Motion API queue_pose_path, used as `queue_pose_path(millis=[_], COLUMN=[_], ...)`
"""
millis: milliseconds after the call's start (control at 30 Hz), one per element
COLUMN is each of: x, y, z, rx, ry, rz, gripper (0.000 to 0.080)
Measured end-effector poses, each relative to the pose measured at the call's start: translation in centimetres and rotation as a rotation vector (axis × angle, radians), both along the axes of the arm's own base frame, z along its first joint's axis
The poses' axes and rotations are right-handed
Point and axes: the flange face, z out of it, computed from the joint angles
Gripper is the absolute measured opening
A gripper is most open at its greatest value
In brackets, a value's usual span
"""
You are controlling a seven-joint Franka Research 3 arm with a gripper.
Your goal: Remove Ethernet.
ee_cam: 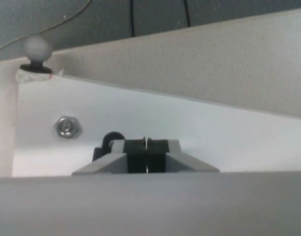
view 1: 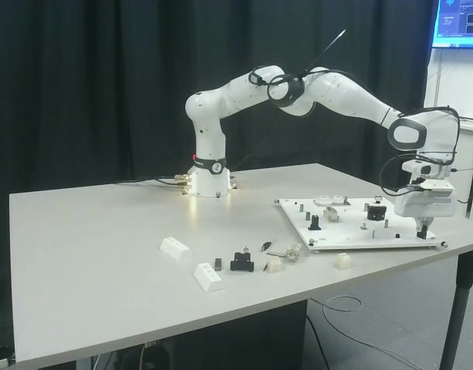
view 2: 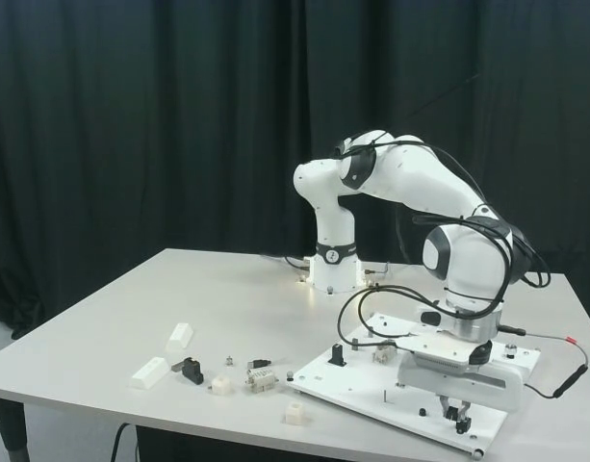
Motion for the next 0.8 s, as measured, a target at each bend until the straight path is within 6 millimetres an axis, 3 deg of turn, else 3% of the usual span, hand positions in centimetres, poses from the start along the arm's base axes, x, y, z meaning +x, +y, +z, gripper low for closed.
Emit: queue_pose_path(millis=[300,800], x=[0.4,0.4], y=[-0.3,-0.5], z=[1.0,4.3], rx=[0.003,0.018], ry=[-0.016,-0.004], rz=[-0.005,-0.019], gripper=[0.0002,0.0001])
